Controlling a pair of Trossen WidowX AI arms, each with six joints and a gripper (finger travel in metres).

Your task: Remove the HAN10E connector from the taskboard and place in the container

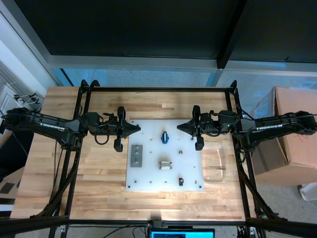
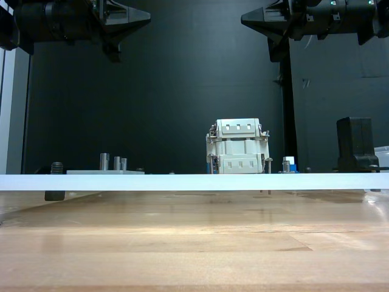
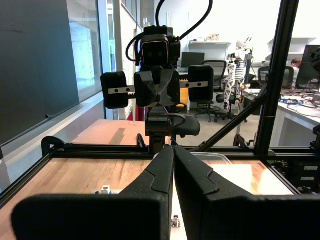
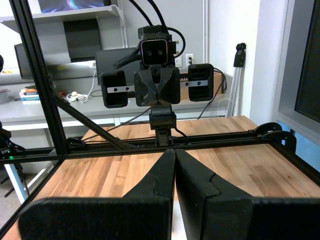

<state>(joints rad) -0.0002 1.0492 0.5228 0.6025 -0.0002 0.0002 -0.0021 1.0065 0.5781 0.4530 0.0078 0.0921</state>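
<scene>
A: Where is the grey boxy HAN10E connector (image 1: 166, 165)?
B: Upright in its seat on the white flat taskboard (image 1: 148, 181), on the near side of both arms.
A: Who is closer?
B: The right gripper (image 1: 181, 126). The left gripper (image 1: 136, 128) hangs facing it, high over the far part. Both are pinched shut, empty

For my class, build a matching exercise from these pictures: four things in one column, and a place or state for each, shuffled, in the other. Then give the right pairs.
Column one
1. HAN10E connector
2. container
3. left end effector
4. right end effector

Column two
a. shut on nothing, raised over the far right part of the board
b. standing upright on the board, touched by neither arm
c. clear, lying on the table at the board's right edge
d. shut on nothing, raised over the board's far left part

Pairs: 1-b, 2-c, 3-d, 4-a
</scene>
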